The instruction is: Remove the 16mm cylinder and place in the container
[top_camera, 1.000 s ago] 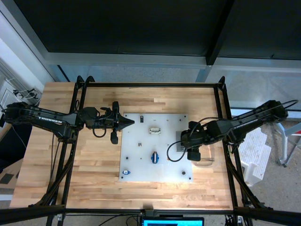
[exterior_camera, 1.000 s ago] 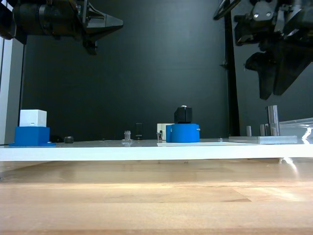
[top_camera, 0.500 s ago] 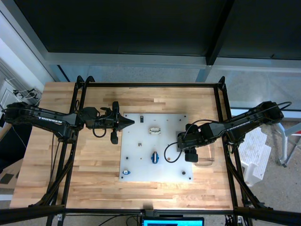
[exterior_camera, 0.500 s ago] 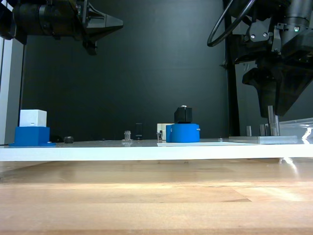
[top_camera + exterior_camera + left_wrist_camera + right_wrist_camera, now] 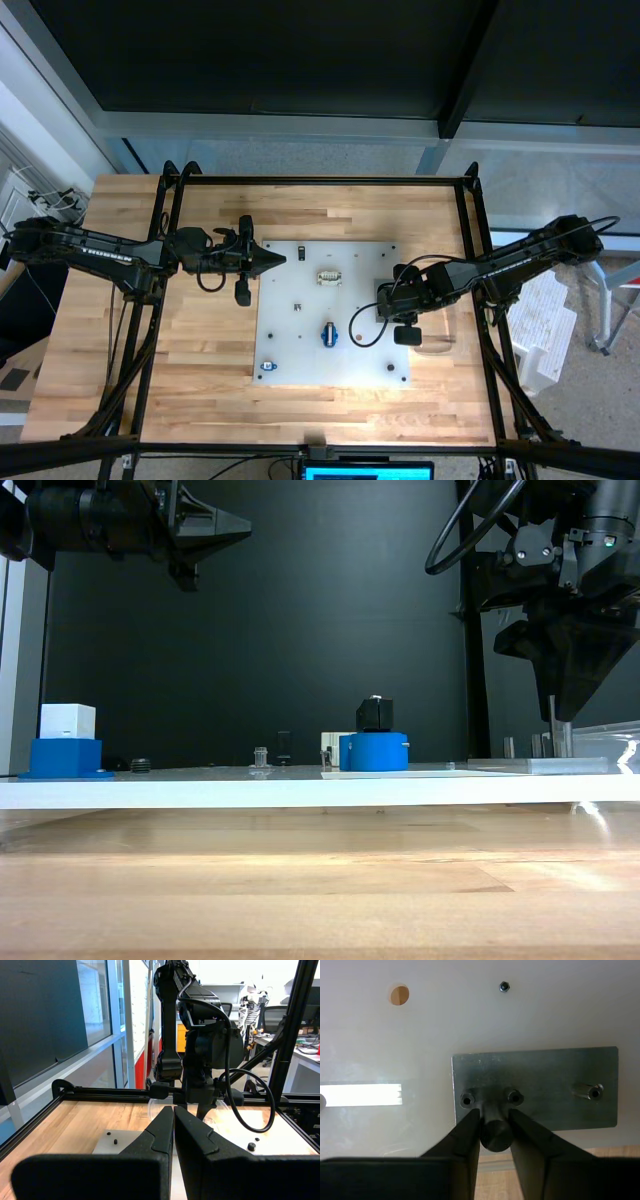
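The short silver-grey metal 16mm cylinder [image 5: 496,1135] stands upright in a hole of the grey rectangular metal block [image 5: 545,1085], which lies flat at the right edge of the white square board [image 5: 300,340] on the wooden worktop [image 5: 180,380]. The cylinder's long axis is vertical. In the low view its lower shaft [image 5: 553,728] shows beneath the black fingertips.

The right gripper [image 5: 494,1116] points straight down over it, with one finger on each side. The pads appear to lie against both flanks, so I judge it clamped on the cylinder, which is not yet lifted out of the block. A thinner peg stands further along the same block.

The next move probably needs a straight pull upward along that axis, since any tilt could bind the cylinder in its hole. The clear plastic rectangular container [image 5: 437,350] sits just off the board's right edge, near the block, so the carry would be short and to the right.

The left gripper [image 5: 173,1125] has its fingers together and hangs above the board's left edge, well apart from the cylinder. The right arm is plainly the nearer one.
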